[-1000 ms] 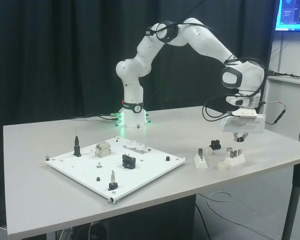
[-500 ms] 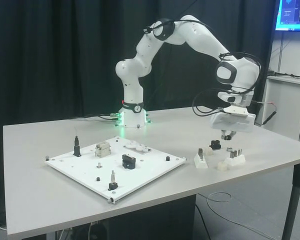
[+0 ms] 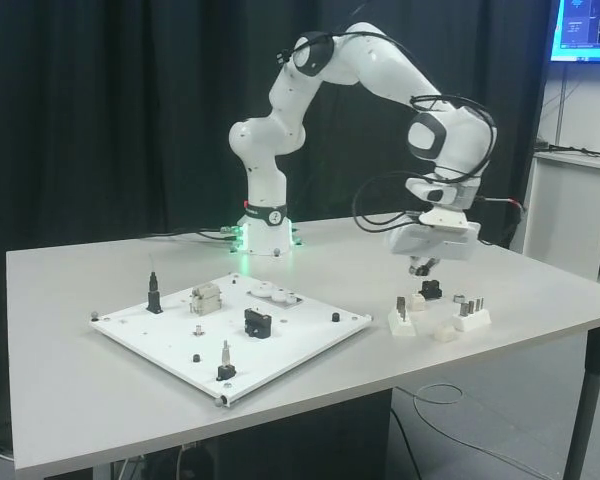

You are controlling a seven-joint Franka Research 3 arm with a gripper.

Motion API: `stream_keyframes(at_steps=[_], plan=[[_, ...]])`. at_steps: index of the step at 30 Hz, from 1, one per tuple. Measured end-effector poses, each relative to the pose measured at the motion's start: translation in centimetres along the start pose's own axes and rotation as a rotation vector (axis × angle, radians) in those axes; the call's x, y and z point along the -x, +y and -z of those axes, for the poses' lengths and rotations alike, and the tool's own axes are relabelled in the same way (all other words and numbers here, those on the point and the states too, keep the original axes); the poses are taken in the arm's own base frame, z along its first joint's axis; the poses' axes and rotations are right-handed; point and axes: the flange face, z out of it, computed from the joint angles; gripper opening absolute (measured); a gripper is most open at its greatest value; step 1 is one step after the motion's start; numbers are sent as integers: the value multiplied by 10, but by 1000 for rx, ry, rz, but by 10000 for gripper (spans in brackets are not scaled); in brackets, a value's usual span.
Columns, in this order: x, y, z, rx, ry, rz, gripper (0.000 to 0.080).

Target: Insert BNC.

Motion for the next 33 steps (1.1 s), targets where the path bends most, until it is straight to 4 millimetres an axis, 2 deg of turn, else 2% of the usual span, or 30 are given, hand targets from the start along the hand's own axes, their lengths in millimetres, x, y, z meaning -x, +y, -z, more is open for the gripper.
stream_keyframes(at_steps=[17, 33], plan=[[-73, 57, 4, -21, 16, 37, 121], [-139, 122, -6, -61, 27, -36, 121]])
